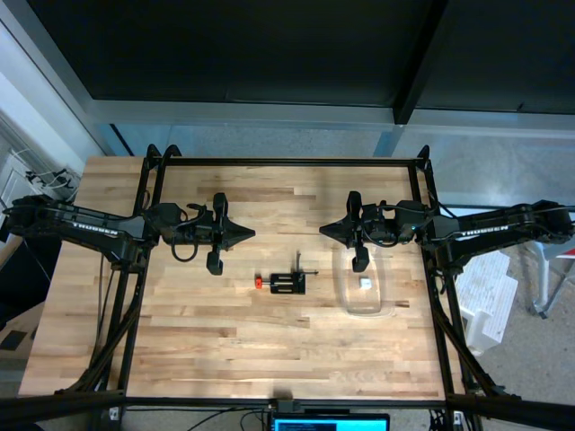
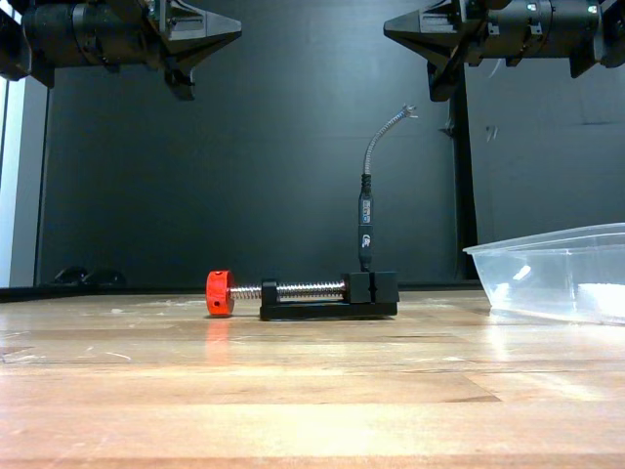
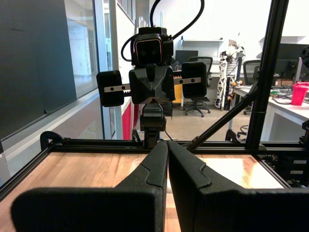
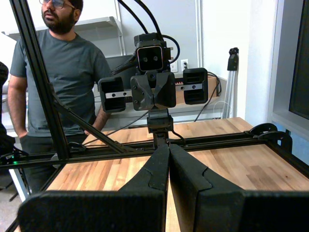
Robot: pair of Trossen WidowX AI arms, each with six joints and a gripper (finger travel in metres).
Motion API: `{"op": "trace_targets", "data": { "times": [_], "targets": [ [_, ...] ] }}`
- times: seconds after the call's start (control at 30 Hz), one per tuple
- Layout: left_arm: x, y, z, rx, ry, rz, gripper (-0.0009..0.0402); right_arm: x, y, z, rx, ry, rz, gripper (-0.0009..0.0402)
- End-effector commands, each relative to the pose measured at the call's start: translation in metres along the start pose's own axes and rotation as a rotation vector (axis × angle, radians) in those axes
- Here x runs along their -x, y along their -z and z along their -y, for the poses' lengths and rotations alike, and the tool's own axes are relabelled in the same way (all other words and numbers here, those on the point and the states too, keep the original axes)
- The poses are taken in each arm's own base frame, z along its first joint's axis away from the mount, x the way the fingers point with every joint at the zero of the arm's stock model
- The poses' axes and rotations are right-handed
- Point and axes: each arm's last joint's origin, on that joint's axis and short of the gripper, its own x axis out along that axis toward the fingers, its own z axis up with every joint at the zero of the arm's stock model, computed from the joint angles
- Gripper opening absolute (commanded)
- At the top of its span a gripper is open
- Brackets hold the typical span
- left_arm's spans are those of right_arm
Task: Pick the USB-C connector and install on taskboard
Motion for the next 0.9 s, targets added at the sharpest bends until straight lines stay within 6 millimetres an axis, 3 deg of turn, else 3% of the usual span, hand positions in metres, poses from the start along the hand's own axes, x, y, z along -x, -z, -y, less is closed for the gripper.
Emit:
{"op": "trace_targets", "data": {
  "times": [0.03,0.9],
  "targets": [
    [-0.0001,-0.0001,0.0,0.0,0.0,0.0,0.0,-0.0001,-0.0005,-0.0001,0.001,0.0,0.002,0.0],
    [0.0,-0.0001,0.0,0.0,0.0,0.0,0.0,-0.0001,0.0005,0.0001,0.003,0.002,-0.007,0.0]
  ]
}}
